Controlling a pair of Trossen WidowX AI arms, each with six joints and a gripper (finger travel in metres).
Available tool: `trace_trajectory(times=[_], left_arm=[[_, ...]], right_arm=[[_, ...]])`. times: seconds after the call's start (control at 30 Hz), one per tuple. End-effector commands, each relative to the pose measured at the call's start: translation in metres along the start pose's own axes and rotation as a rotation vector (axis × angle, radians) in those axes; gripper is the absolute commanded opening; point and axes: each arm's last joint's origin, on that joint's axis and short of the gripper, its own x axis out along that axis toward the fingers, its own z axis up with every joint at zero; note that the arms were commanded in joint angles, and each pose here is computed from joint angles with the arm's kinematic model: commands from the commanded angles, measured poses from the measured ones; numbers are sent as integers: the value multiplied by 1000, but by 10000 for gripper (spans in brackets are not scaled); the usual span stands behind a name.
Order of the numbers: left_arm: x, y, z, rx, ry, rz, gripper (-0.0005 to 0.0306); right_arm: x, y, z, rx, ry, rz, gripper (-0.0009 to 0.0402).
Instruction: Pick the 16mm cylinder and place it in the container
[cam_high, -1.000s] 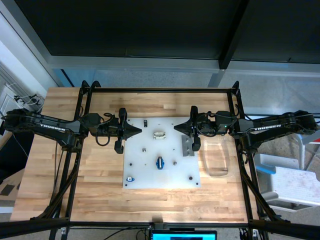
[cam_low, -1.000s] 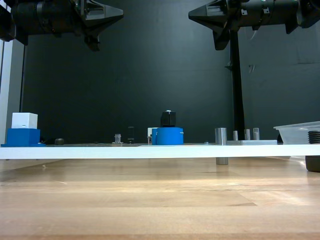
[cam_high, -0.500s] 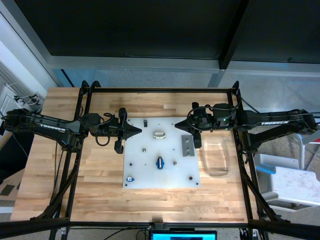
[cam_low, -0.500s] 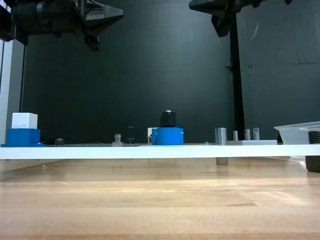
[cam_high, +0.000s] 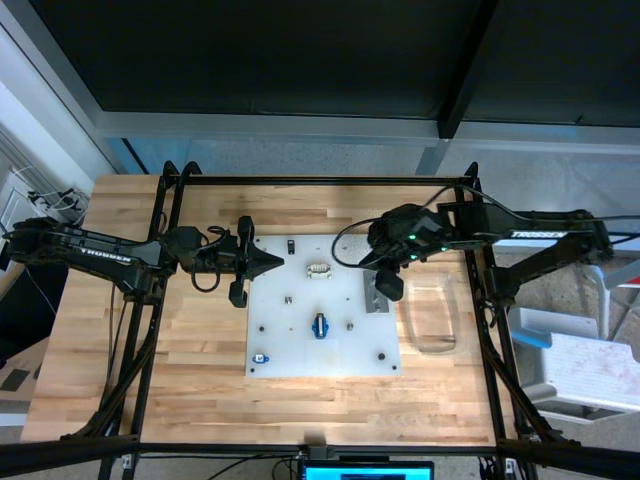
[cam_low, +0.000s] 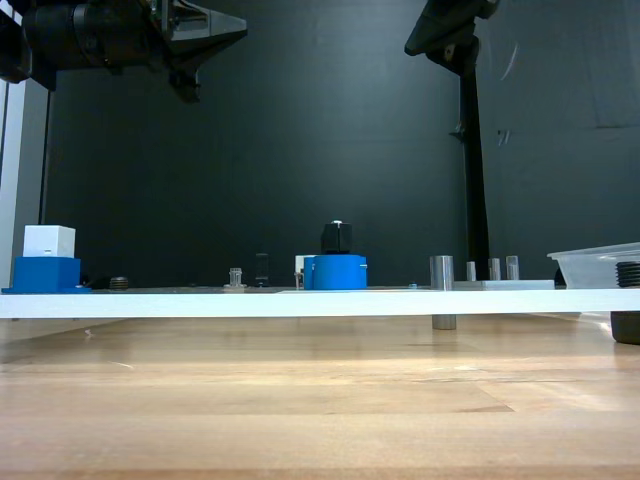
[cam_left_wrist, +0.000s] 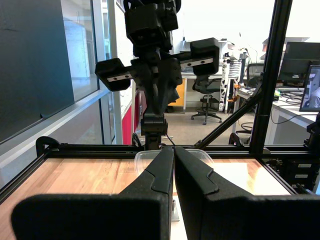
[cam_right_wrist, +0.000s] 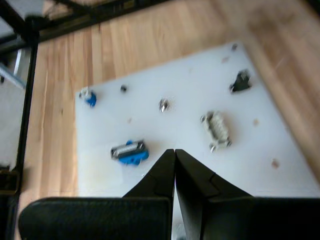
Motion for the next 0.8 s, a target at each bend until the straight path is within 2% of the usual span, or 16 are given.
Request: trace_trajectory(times=[0.03,0.3,0.6,0.8], left_arm=[[0,0,0,0,0,0,0],[0,0,0,0,0,0,0],[0,0,0,0,0,0,0],[0,0,0,0,0,0,0]], right_arm=[[7,5,8,-9,95,-14,0],[26,14,19,-23,258,-49,0],[52,31,11,-47,390,-58,0],[59,38,5,-77,423,-68,0]])
